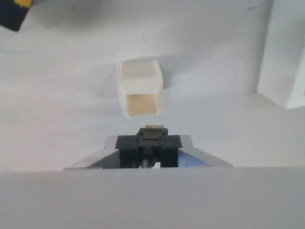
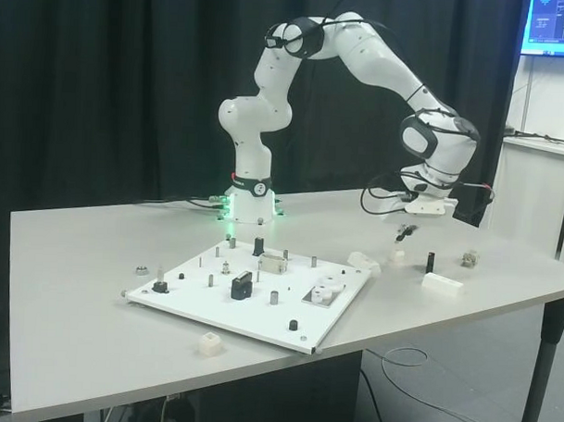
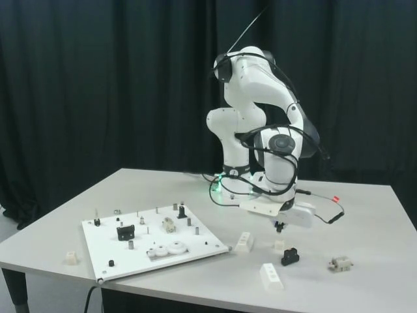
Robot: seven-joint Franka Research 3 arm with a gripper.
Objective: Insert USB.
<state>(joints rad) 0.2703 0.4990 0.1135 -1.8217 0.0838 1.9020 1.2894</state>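
My gripper [image 1: 151,143] is shut on a small dark USB plug [image 1: 152,135]; its pale tip sticks out past the black fingers [image 1: 127,149]. Just beyond the tip stands a small white cube-shaped holder [image 1: 139,88] with an open hollow face. In the room views the gripper [image 2: 403,236] [image 3: 280,227] hangs a little above that holder [image 2: 394,255] [image 3: 279,246], off the right side of the white assembly board [image 2: 181,305] [image 3: 195,251]. Whether the plug touches the holder cannot be told.
Around the holder lie a black piece [image 2: 430,261] [image 3: 290,256], two white blocks [image 2: 442,281] [image 2: 364,262], and a small metal part [image 2: 468,259] [image 3: 341,263]. A white cube [image 2: 209,343] sits in front of the board. Pegs and fixtures stand on the board.
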